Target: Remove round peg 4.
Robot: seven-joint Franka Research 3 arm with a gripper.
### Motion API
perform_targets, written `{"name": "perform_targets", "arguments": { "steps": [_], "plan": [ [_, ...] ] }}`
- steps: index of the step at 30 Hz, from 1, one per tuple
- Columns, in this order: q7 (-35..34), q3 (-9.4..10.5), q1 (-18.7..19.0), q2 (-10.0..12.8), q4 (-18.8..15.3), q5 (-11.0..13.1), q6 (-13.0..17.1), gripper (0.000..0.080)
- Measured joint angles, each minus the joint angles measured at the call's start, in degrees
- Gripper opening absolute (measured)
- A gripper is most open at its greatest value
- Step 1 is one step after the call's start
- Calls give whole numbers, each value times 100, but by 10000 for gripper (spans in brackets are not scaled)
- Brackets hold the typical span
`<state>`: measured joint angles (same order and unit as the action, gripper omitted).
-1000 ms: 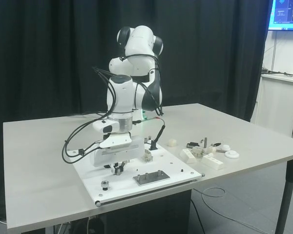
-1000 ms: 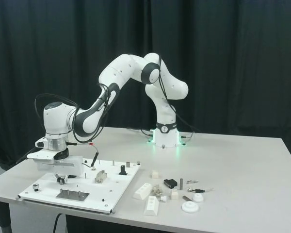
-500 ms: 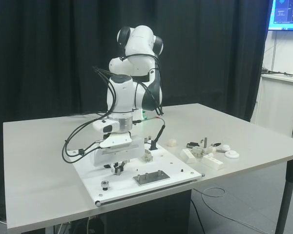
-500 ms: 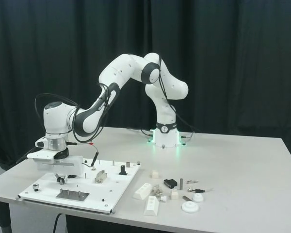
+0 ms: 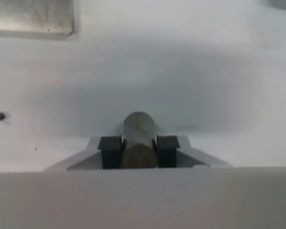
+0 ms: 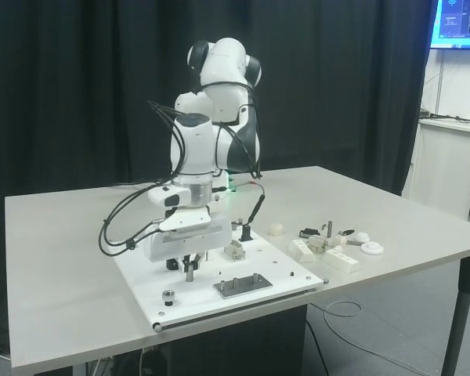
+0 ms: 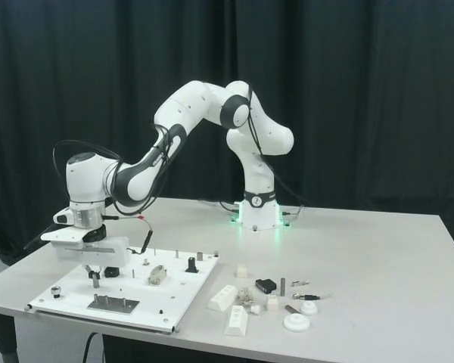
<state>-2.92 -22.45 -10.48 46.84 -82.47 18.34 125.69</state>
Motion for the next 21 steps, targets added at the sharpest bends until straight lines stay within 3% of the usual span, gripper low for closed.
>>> {"name": "perform_targets", "arguments": {
  "steps": [11,21],
  "plan": [
    [18,-101,1,-294,0,0,-367,150],
    [23,-143,3,-425,0,0,-520,150]
  ]
}}
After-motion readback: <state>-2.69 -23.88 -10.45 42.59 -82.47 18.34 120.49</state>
